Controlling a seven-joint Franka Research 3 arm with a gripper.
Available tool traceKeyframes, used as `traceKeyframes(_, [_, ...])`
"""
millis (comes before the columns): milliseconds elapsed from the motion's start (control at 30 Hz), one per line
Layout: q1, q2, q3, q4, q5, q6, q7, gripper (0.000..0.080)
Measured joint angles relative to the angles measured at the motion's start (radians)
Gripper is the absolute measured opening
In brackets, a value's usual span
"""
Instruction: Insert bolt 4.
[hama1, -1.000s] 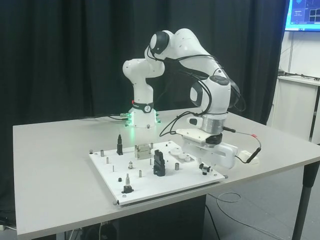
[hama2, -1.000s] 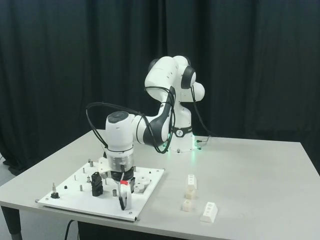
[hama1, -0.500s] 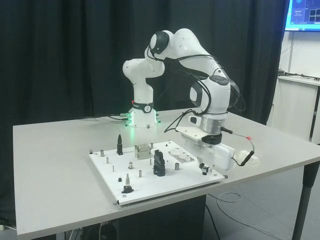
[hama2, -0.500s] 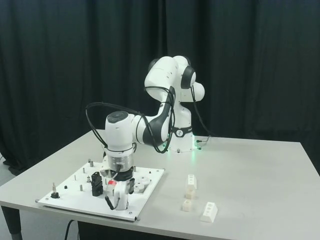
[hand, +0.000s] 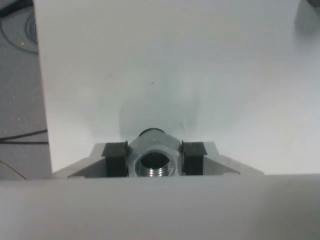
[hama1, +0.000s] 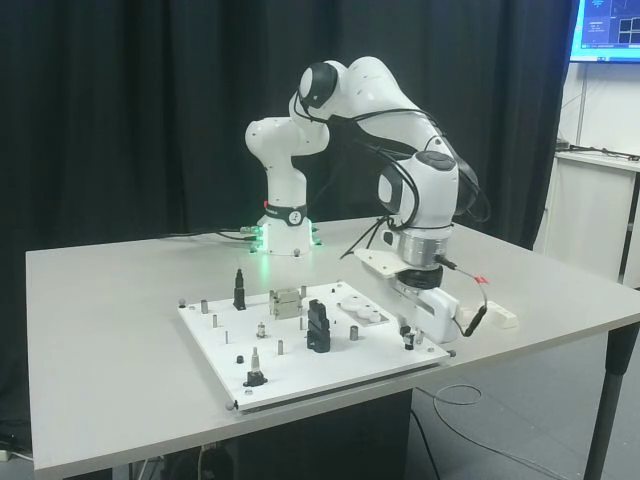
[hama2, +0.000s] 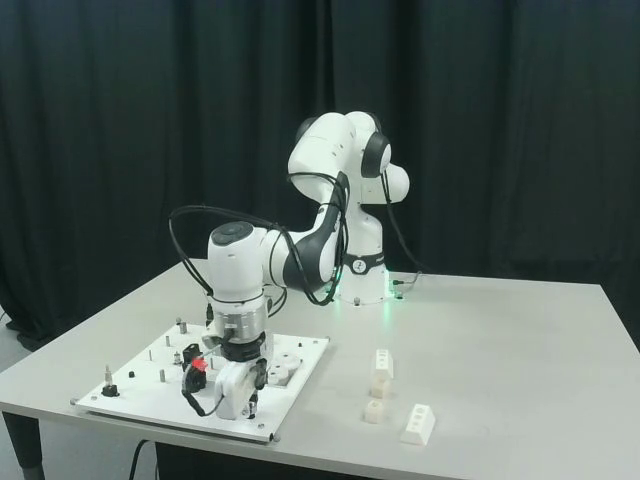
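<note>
While the white arm (hama1: 375, 95) rises from its base (hama1: 285, 232) near the counter's far edge, it folds at a raised elbow and drops its forearm straight down over the white board (hama1: 300, 345), the wrist held vertical above the board's corner nearest the counter's front edge. At that corner the hand (hand: 154, 159) sits low, almost on the board surface. Its two black fingertips (hand: 114, 157) are closed on bolt 4 (hand: 154, 159), pressing the flat sides of the hexagonal metal head from opposite sides; the threaded bore of the head faces the wrist camera, and the bolt stands upright on the board. In the second room view the hand (hama2: 236, 398) is close to the board's front edge, with a cable looping off the wrist beside it. Other fixtures stand well apart on the board, among them a black block (hama1: 318, 325) near its middle. Small white blocks (hama2: 381, 363) lie on the grey counter (hama2: 500, 350) beside the board.
</note>
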Motion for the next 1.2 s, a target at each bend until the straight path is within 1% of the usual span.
traceKeyframes(133, [0.000, 0.000, -0.005, -0.002, 0.018, 0.000, 0.045, 0.0224])
traceKeyframes(367, [0.002, -0.001, -0.014, -0.005, 0.038, 0.000, 0.084, 0.0224])
traceKeyframes(633, [0.007, -0.001, -0.019, -0.007, 0.040, 0.002, 0.106, 0.0224])
traceKeyframes(1167, [0.028, -0.001, -0.045, -0.016, 0.052, 0.009, 0.107, 0.0224])
traceKeyframes(1200, [0.030, -0.001, -0.049, -0.018, 0.052, 0.009, 0.107, 0.0257])
